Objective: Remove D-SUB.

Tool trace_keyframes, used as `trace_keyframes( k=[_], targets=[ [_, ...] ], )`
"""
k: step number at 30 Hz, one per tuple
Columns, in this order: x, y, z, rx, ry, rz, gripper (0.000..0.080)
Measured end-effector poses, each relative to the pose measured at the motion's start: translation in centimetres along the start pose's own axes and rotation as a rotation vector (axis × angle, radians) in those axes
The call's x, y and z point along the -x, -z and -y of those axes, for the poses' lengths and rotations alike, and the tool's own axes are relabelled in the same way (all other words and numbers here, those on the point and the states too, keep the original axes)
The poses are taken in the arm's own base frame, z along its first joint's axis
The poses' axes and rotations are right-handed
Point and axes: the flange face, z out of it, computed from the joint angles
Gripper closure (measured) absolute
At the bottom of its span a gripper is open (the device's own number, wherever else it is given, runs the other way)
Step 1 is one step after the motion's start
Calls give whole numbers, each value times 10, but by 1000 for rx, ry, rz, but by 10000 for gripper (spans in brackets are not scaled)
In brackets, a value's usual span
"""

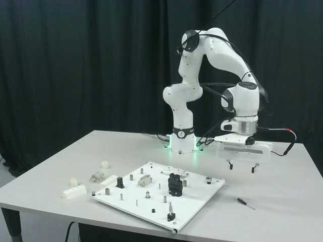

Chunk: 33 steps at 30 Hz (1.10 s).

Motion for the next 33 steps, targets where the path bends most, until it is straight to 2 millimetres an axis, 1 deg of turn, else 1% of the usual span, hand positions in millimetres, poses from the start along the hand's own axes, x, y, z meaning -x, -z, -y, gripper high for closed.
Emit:
trace_keyframes(
  k=[7, 8, 33],
  targets=[
    [2, 0, 0, 0, -1, -1, 130],
    [2, 0, 0, 0, -1, -2, 10],
    [4, 0, 0, 3, 18, -17, 3]
  ],
)
